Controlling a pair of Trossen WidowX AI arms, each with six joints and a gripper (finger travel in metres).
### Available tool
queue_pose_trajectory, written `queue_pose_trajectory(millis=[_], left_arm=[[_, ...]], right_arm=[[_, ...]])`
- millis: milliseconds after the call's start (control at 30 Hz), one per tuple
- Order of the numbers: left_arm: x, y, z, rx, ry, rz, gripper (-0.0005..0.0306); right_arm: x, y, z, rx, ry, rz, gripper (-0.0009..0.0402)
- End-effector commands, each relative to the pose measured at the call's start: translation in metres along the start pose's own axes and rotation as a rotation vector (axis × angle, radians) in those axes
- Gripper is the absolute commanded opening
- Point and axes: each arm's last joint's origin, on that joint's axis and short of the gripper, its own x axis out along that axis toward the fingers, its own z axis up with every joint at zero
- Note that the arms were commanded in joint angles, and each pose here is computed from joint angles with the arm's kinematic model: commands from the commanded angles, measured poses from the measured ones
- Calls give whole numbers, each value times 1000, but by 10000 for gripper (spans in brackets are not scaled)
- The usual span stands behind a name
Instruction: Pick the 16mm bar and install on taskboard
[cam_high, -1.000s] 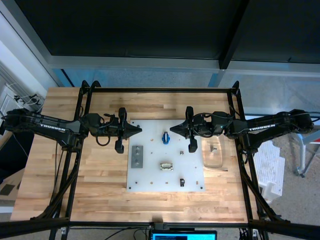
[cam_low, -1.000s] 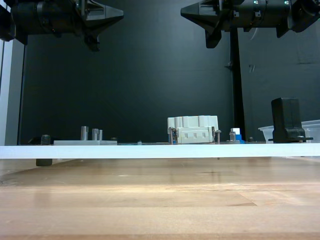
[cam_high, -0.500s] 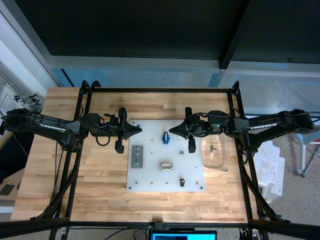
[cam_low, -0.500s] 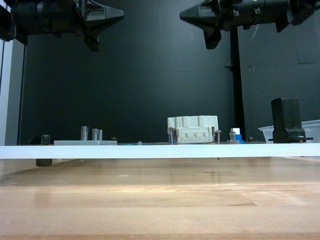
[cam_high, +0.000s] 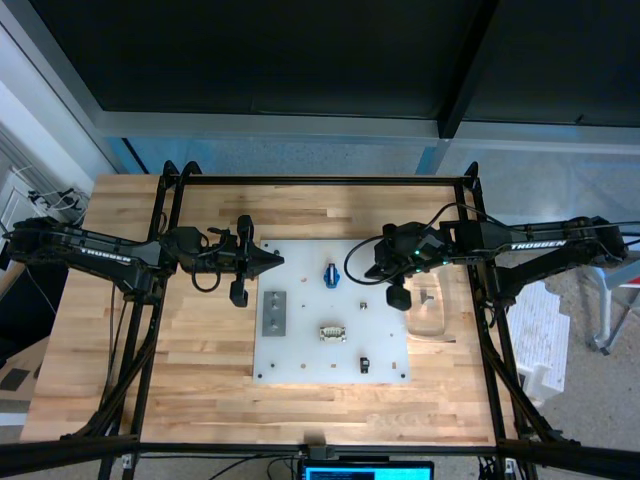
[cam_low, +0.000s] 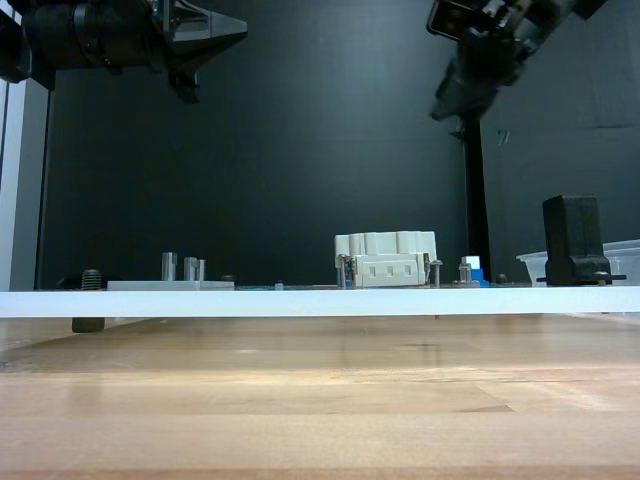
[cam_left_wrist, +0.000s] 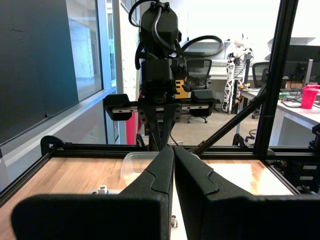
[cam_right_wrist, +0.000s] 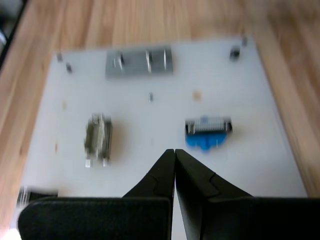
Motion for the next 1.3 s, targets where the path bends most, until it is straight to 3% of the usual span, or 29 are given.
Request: queue_pose_trajectory(millis=[33,767,900,1300], left_arm=[[0,0,0,0,0,0,0],[0,0,0,0,0,0,0],[0,0,0,0,0,0,0],[0,0,0,0,0,0,0]], right_arm=[[-6,0,-5,18,106,-9,0],[-29,-2,-43,63,590,-70,0],[-32,-2,-49,58,650,-118,0],[-32,-1,-58,84,687,-133,0]])
